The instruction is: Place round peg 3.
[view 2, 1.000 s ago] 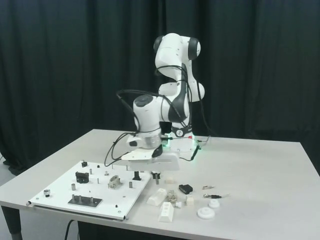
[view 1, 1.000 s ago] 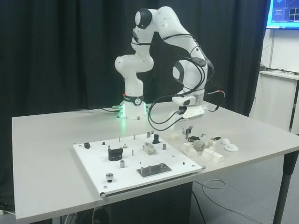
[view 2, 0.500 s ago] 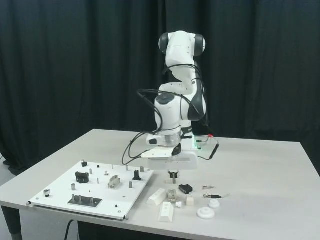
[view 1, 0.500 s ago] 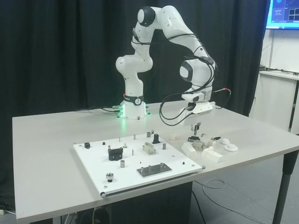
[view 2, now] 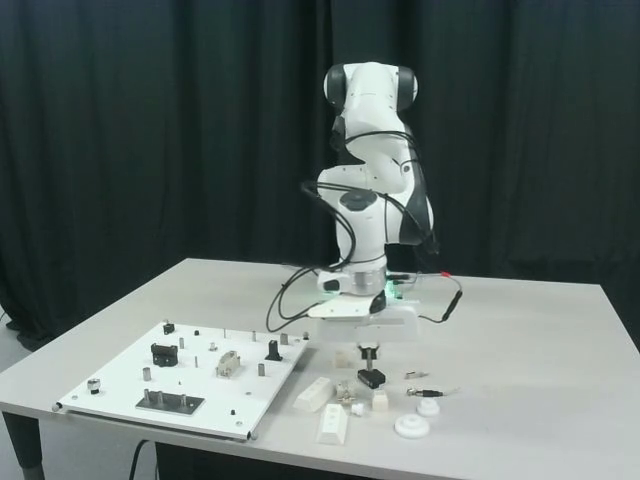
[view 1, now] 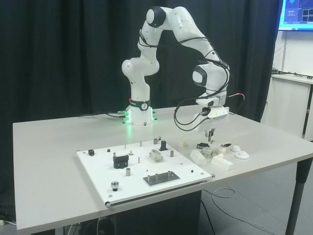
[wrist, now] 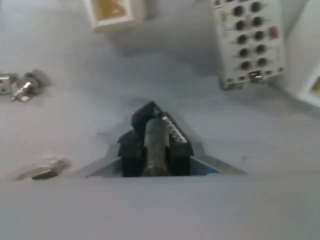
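Bent over at the elbow, white arm (view 1: 182, 29) reaching down, gripper (view 1: 211, 133) pointing straight down low over the table, fingers (wrist: 131, 152) pinched shut.

Even room light falls on the grey table (view 1: 49, 142), a green glow marks the arm's base (view 1: 138, 115), and the wrist view is blurred.

Round peg 3 (wrist: 156, 147): a short grey metal cylinder, clamped between the tool's (wrist: 155, 165) black fingers (upright, above the tabletop).

gripper (view 2: 369, 352) swung away from white board (view 2: 120, 400) — over loose parts
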Robot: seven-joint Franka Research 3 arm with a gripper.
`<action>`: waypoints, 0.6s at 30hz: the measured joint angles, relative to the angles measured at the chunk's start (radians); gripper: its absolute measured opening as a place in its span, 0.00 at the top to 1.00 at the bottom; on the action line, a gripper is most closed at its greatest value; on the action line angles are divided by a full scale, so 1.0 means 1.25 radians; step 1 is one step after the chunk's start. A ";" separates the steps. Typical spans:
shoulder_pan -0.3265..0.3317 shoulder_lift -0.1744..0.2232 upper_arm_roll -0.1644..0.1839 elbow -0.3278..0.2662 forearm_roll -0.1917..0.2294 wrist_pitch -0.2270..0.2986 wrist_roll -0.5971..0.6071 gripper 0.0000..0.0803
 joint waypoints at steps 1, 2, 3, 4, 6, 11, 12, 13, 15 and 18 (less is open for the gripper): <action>0.004 0.000 0.000 -0.003 0.000 0.004 0.001 0.86; 0.008 0.000 0.000 -0.005 0.000 0.008 0.002 0.86; 0.012 0.000 0.000 -0.007 0.000 0.011 0.003 0.86; 0.016 0.000 0.001 -0.010 0.000 0.015 0.004 0.86; 0.024 0.000 0.002 -0.016 0.000 0.027 0.006 0.86; 0.044 0.000 0.002 -0.028 0.000 0.053 0.018 0.86; 0.047 0.000 0.002 -0.030 0.000 0.058 0.020 0.86; 0.051 0.000 0.002 -0.032 0.000 0.062 0.022 0.86; 0.058 0.000 0.002 -0.037 0.000 0.072 0.025 0.86; 0.065 0.000 0.002 -0.045 0.000 0.089 0.028 0.86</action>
